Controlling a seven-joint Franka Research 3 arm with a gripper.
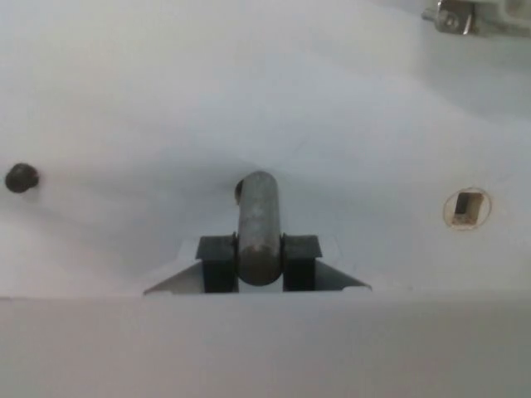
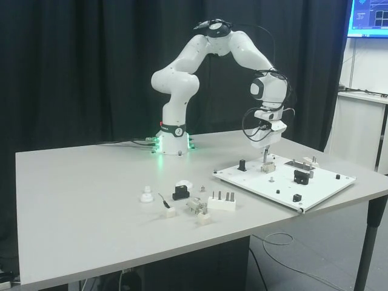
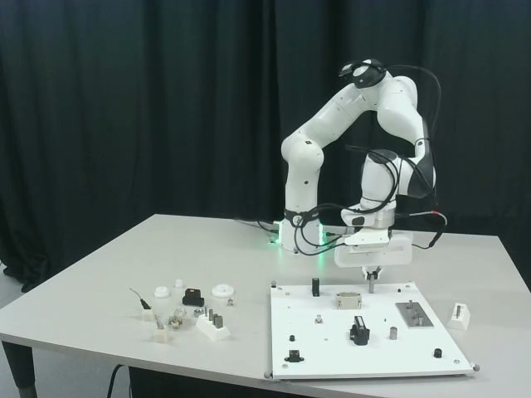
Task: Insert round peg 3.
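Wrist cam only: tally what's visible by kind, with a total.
Grey round peg in the gripper: 1
Black round knob on the white board: 1
Square hole: 1
Metal bracket: 1
Total: 4

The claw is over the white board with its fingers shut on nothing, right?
Not quite. The claw is over the white board, but its fingers are shut on the peg, a grey round one held between them, not on nothing. The wrist view shows it.
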